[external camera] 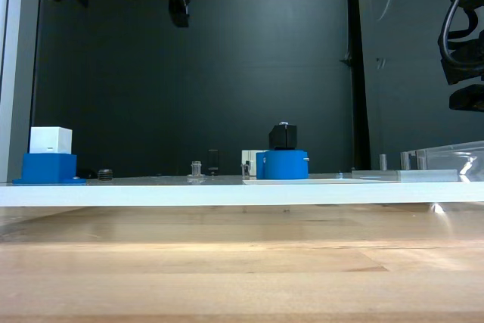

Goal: Pick the 16mm cylinder and install on the taskboard

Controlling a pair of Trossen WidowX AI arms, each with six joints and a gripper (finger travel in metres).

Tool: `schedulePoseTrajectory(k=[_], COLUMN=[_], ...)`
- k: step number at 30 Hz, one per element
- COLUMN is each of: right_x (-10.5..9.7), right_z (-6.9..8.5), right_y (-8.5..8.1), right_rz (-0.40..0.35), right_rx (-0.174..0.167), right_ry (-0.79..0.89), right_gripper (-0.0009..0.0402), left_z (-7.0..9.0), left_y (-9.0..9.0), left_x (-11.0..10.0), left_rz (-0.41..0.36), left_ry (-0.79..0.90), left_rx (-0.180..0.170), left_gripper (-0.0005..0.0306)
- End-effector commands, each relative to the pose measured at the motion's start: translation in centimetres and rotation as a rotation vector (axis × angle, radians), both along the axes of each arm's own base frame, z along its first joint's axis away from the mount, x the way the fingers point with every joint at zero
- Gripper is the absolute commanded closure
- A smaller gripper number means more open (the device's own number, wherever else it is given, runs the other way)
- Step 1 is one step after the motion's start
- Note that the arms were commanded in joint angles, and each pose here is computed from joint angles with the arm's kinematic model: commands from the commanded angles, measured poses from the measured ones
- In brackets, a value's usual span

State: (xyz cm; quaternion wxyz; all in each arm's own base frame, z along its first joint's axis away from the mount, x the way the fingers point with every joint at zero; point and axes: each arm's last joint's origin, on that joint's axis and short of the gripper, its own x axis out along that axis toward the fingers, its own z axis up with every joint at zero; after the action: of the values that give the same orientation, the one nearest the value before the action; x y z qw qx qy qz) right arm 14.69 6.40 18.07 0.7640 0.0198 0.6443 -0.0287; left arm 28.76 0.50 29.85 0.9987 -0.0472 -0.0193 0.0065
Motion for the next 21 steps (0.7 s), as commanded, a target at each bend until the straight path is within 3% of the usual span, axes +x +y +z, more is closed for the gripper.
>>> schedulePoseTrajectory(k=[1,21], right_x=[0.01,0.32], right_z=[0.01,0.69], right_y=[0.0,0.17], right_rz=[-0.001,0.0], right_rx=[0.001,0.009], right_ry=[-0.001,-0.019], right_gripper=[0.0393,0.0393], left_z=[0.0,0.0], left_y=[0.01,0.0], left_x=[0.0,0.0], left_rz=[0.0,0.0], left_ry=[0.0,0.0], left_rx=[0.0,0.0], left_gripper=[0.03,0.03])
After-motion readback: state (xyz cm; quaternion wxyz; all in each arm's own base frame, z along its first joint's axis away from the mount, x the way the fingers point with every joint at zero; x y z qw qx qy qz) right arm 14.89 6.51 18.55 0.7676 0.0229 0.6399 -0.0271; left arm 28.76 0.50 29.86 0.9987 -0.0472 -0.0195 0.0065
